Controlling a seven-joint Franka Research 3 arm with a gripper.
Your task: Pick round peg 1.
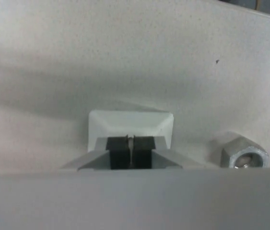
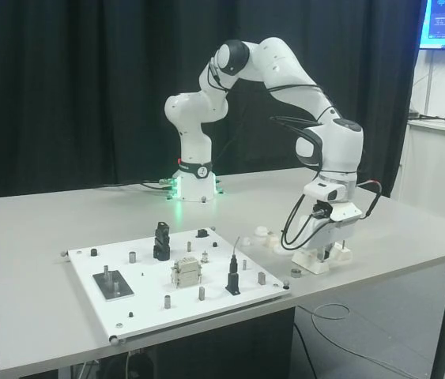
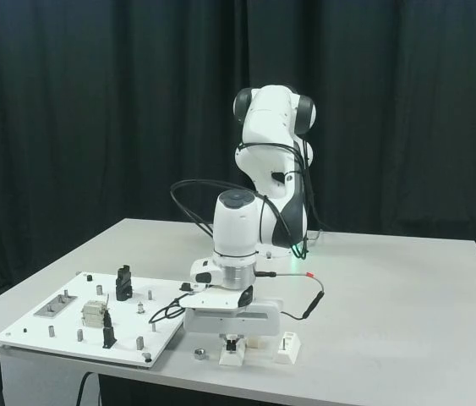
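In the wrist view my gripper (image 1: 130,152) hangs low over a small white holder block (image 1: 130,123) on the grey table. Its black pads (image 1: 118,152) stand almost together, with a thin grey round peg (image 1: 130,139) pinched between them at the tips. The room views put the gripper (image 2: 329,251) (image 3: 234,342) right down at this holder (image 2: 317,261) (image 3: 232,356), near the table's front edge and off the board. The peg itself is too small to make out in the room views.
A metal hex nut (image 1: 244,152) (image 2: 295,273) (image 3: 195,353) lies close beside the holder. Another white holder (image 3: 287,347) stands on its other side. The white task board (image 2: 151,296) (image 3: 26,326) carries pegs and black connectors. Small white parts (image 2: 265,234) lie behind the gripper.
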